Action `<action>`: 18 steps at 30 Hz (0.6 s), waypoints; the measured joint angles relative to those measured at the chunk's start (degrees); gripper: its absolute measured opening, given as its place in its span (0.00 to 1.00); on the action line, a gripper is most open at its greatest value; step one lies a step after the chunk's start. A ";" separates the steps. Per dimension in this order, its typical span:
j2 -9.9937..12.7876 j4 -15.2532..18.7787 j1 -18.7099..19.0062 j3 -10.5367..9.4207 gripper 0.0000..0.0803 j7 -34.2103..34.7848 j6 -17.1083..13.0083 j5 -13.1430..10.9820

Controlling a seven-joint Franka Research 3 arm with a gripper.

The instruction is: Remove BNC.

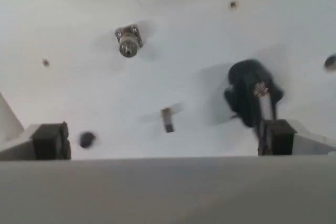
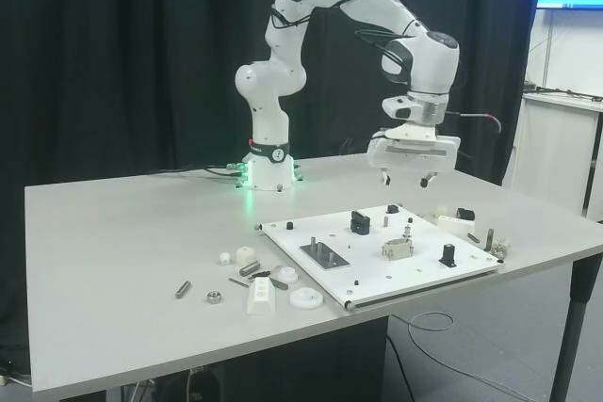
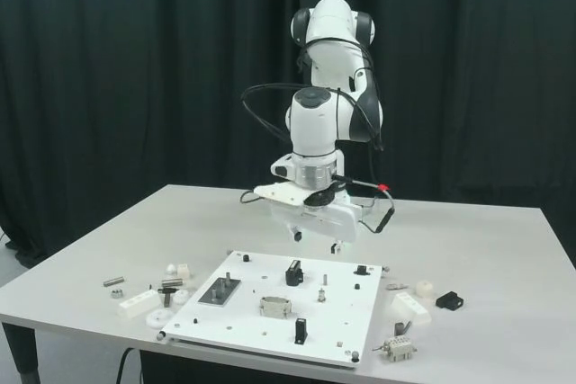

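Note:
The BNC connector is a small grey metal plug standing upright on the white board. It is also the short post near the board's middle. My gripper hangs well above the board's far part, open, with nothing between its fingers. In the wrist view the gripper shows one black fingertip at each side, and the BNC lies apart from both. A black block stands on the board close to one fingertip.
The board also carries a grey metal plate, a multi-pin connector and a black clip. Loose white gears, blocks and bolts lie beside it. A black part and a white block lie at its other side.

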State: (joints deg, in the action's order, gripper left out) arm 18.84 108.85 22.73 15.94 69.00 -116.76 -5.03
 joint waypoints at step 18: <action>-2.17 7.37 2.50 0.00 1.00 35.67 -12.18 3.31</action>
State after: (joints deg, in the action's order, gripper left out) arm 16.67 116.22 25.23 15.94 104.68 -128.95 -1.73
